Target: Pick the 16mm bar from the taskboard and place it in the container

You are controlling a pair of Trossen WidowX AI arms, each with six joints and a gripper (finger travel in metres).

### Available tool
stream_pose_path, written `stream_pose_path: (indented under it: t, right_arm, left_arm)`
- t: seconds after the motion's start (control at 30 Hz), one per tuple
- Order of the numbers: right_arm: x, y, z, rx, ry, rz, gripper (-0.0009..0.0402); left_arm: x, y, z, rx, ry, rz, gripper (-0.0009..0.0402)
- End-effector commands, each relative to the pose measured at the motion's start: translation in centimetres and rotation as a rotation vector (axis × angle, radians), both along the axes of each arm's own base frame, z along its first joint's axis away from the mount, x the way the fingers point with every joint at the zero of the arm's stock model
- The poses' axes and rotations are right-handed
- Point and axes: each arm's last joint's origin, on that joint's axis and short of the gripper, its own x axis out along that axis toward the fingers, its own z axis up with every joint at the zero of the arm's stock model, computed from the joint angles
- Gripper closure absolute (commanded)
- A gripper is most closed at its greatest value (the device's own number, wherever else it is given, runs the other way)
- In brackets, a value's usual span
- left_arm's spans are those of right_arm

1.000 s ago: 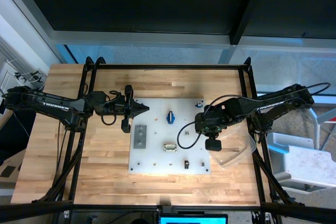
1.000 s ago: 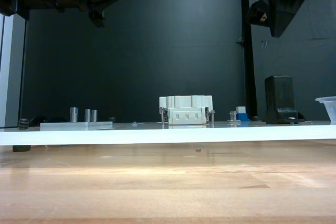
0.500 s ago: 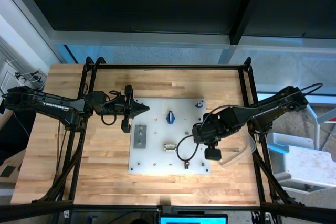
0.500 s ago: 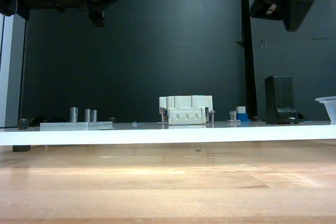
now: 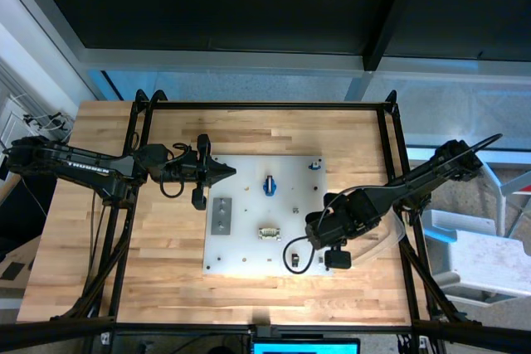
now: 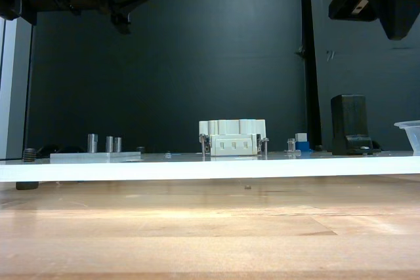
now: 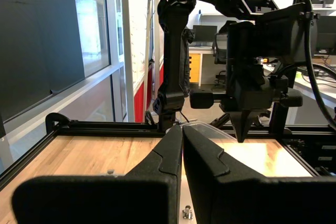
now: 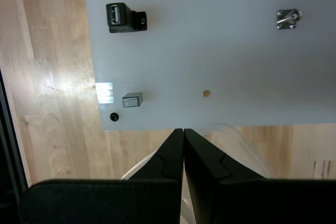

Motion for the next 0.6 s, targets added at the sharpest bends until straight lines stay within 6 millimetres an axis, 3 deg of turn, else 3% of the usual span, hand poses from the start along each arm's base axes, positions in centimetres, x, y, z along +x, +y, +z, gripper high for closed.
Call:
stream_pose_path:
  t: [0.03, 0.6]
  right_arm:
    - [-0.1, 0.6, -0.2, 0.000, 0.004, 0.006, 0.0393]
    - [0.2, 3.4, -1.0, -0.015, 0.002, 0.033, 0.0393]
  left_arm:
    - [0.0, 0.0, 0.0, 0.000, 0.000, 0.000, 0.0393]
    - [0.0, 0.0, 0.0, 0.000, 0.000, 0.000, 0.0393]
